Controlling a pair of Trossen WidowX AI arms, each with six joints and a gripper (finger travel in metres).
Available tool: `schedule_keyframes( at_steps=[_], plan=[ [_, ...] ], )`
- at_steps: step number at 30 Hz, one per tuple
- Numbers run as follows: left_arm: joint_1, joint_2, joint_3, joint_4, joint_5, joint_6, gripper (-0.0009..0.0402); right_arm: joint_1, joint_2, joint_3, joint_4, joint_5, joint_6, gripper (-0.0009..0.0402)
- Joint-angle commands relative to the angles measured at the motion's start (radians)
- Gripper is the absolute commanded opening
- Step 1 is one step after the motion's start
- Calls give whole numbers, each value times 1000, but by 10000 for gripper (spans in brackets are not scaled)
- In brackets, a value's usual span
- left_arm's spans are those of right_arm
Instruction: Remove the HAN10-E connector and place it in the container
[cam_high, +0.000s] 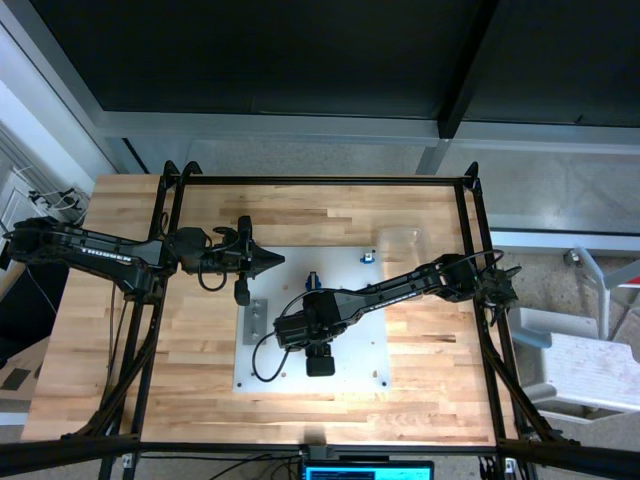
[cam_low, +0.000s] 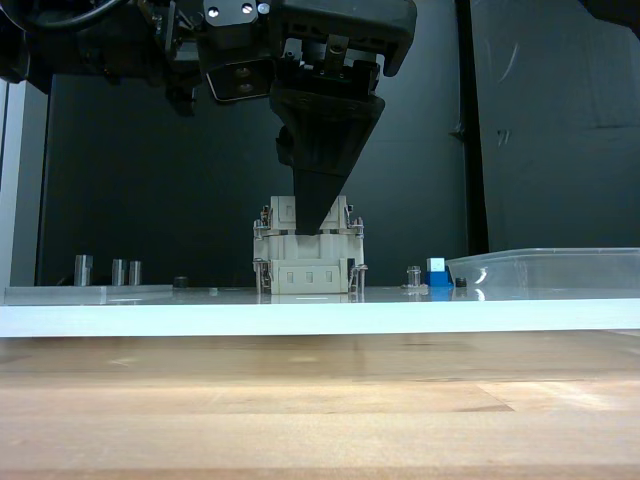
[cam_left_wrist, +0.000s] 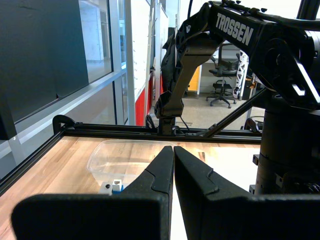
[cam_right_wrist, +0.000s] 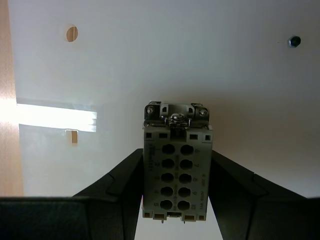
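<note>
Low view: right tool (cam_low: 319, 226) around connector (cam_low: 308, 274)

A robotics lab: black metal frame (cam_high: 320, 181) around a light wooden table (cam_high: 430, 400), black branded robot arm (cam_left_wrist: 240, 30), glass partition wall (cam_left_wrist: 100, 50), swivel office chairs (cam_left_wrist: 220, 85) beyond.

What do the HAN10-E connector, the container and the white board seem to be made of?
HAN10-E connector: probably moulded plastic, matte beige, with a shiny metal clip at one end; the right tool is shut on it. Container: thin clear plastic; the wooden table shows through. White board: smooth matte white, plastic or painted metal, unclear. The left tool, shut, hangs over the board's far-left corner.
</note>
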Motion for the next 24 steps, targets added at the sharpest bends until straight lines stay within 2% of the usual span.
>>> schedule_keyframes(
  at_steps=[1,19,24],
  plan=[
    [0,1,0,0,0,0,0,0,-16,1,-3,-2,-5,19],
    [0,1,0,0,0,0,0,0,-125,0,-69,0,-6,20],
    [0,0,0,0,0,0,0,0,-195,-70,-57,0,-11,20]
  ],
)
